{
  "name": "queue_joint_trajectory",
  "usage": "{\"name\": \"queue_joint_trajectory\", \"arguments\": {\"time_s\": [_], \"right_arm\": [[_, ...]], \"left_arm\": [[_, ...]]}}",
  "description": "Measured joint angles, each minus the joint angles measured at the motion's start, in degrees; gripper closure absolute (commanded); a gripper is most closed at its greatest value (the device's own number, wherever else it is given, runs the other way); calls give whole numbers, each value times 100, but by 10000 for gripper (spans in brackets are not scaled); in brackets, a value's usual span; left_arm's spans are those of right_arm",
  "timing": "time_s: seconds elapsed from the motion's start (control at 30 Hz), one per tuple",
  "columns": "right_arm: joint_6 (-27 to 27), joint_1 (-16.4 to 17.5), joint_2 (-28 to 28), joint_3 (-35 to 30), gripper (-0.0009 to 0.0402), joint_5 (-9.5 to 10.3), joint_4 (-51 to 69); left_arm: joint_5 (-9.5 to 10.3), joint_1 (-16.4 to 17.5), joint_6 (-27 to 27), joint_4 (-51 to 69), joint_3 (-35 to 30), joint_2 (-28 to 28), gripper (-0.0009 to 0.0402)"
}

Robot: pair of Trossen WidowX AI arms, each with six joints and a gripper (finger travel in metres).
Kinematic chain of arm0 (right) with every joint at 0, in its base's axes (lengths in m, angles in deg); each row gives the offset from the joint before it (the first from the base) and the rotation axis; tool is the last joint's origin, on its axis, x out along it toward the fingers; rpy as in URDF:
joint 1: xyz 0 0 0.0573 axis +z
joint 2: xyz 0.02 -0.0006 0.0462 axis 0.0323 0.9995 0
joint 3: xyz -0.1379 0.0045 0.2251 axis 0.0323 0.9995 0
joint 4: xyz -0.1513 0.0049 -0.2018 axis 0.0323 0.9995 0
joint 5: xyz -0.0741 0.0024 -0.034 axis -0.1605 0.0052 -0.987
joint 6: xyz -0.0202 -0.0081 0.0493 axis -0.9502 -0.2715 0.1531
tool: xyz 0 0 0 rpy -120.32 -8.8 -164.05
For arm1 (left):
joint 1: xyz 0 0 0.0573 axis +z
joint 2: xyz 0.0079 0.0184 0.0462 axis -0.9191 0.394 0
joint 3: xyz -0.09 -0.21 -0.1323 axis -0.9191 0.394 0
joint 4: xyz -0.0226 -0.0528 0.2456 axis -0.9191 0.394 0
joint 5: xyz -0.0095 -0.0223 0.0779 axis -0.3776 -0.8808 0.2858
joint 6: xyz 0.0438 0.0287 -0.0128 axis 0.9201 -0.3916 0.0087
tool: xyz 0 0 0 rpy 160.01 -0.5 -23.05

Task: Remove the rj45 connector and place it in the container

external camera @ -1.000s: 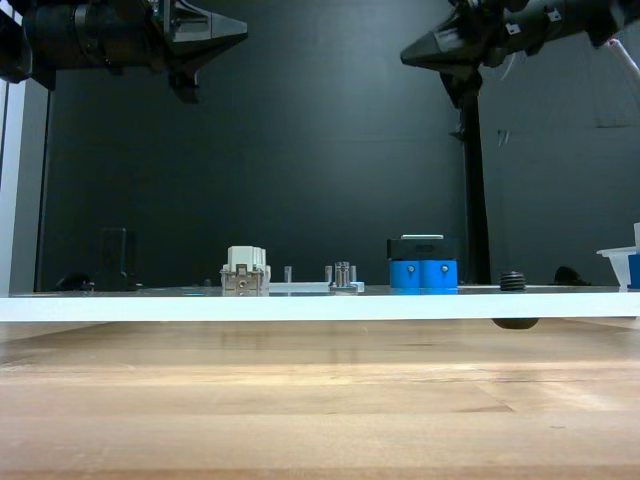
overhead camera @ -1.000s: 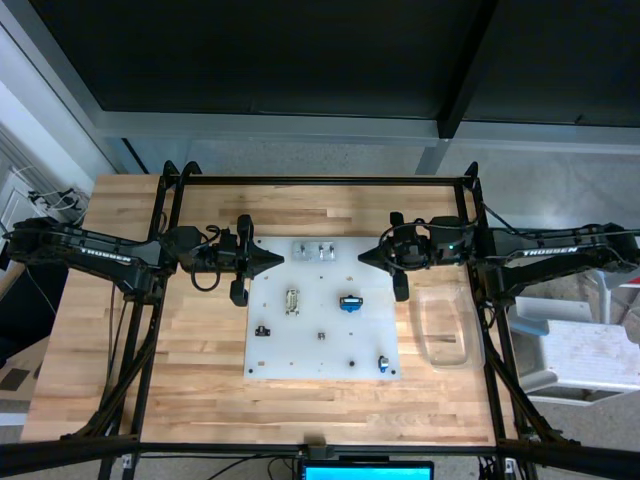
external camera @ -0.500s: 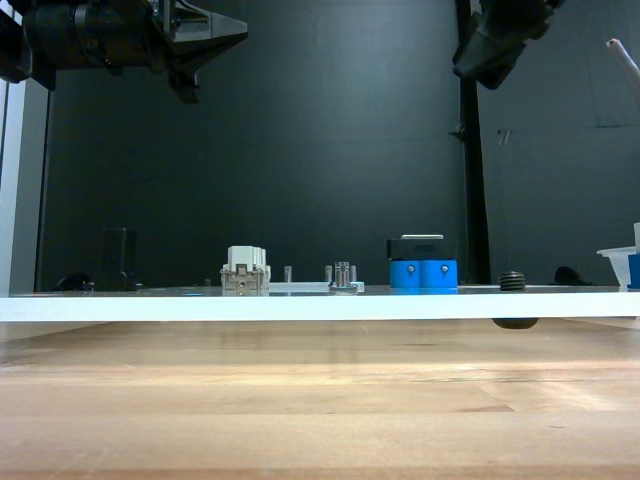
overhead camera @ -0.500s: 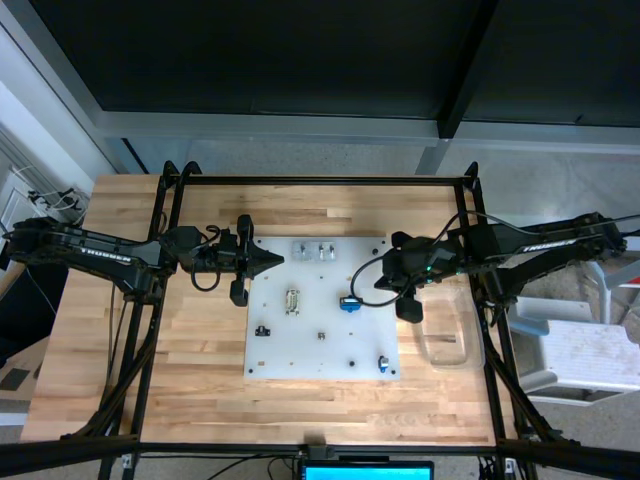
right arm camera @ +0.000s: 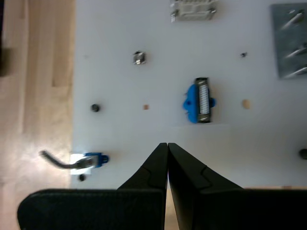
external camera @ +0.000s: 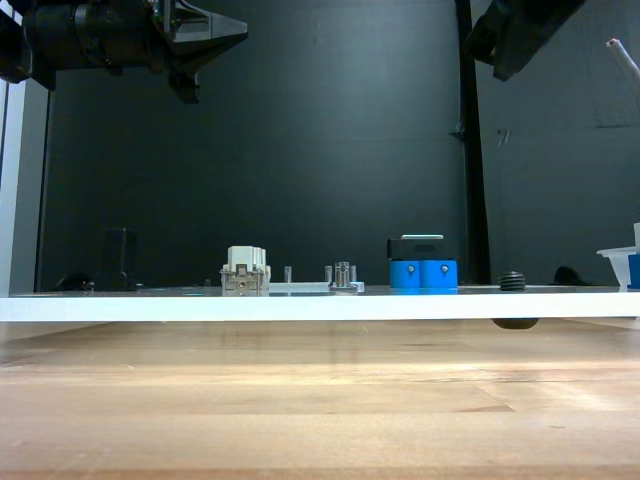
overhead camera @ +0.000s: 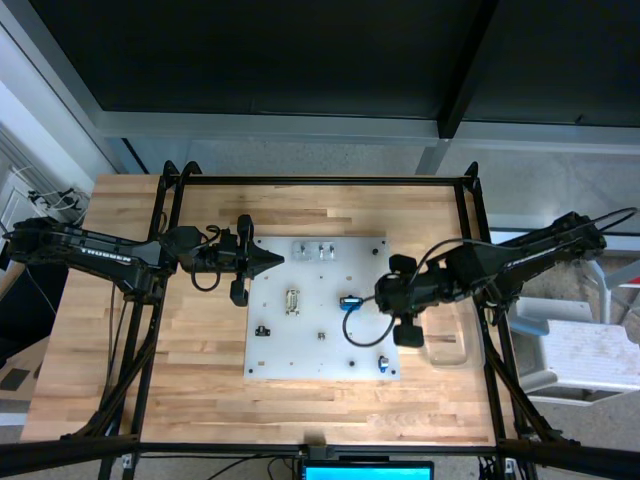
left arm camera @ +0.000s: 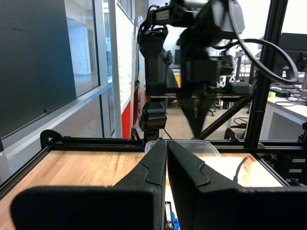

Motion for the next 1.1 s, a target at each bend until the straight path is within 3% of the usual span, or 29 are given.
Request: {"name": "queue_joint_trajectory", "arguments": {"time_s": [0.2, 0.67, 0.93, 1.1], "right_arm": [[437, 356, 225, -184, 393, -140, 299], [1333, 1257, 599, -186, 393, -92, 428], [1596, 1519, 800, -186, 391, -94, 446], [1663, 1576, 872, -186, 357, -55, 481]], "left_arm": [[0, 0, 0, -2, 2, 0, 392], [0, 0, -2, -2, 0, 0, 392], [0, 0, -2, 0, 2, 0, 392], [0, 0, -2, 0, 0, 0, 392]]}}
